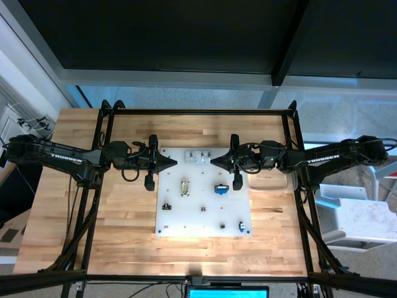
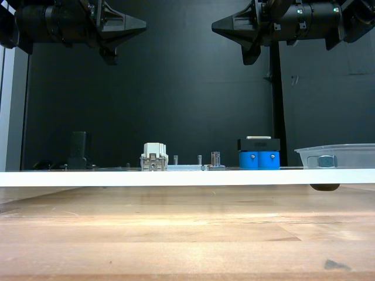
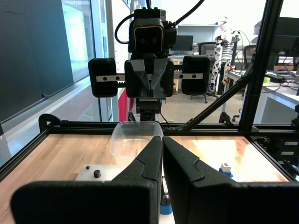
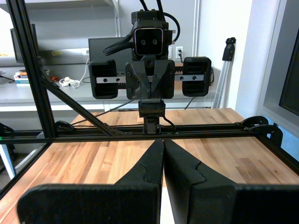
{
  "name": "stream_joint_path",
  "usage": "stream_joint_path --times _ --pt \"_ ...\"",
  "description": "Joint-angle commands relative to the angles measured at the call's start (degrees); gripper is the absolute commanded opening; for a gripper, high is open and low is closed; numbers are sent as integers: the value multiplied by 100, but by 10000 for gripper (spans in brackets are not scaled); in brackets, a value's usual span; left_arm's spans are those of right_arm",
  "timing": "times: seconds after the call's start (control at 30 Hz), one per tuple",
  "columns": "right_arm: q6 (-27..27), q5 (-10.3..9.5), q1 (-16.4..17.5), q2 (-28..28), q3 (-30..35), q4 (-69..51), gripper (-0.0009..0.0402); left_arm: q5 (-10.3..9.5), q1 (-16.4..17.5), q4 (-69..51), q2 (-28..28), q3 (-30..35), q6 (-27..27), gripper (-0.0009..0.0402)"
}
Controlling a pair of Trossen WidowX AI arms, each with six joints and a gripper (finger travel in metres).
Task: Unfasten the M12 fastener and place in the container
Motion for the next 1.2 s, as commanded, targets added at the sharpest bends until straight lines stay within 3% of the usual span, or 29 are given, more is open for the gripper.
stream_joint_path --times 0.03,0.9,1.03,1.2 --pt "0 0 0 0 -2 0 0 2 0 2 0 2 0 0" --pt "0 0 2 0 0 0 0 2 0 2 0 2 0 0" --pt "-7 149 2 -7 0 46 0 2 0 2 0 2 0 0" --pt "0 114 11 -238 149 -1032 0 2 0 2 0 2 0 0"
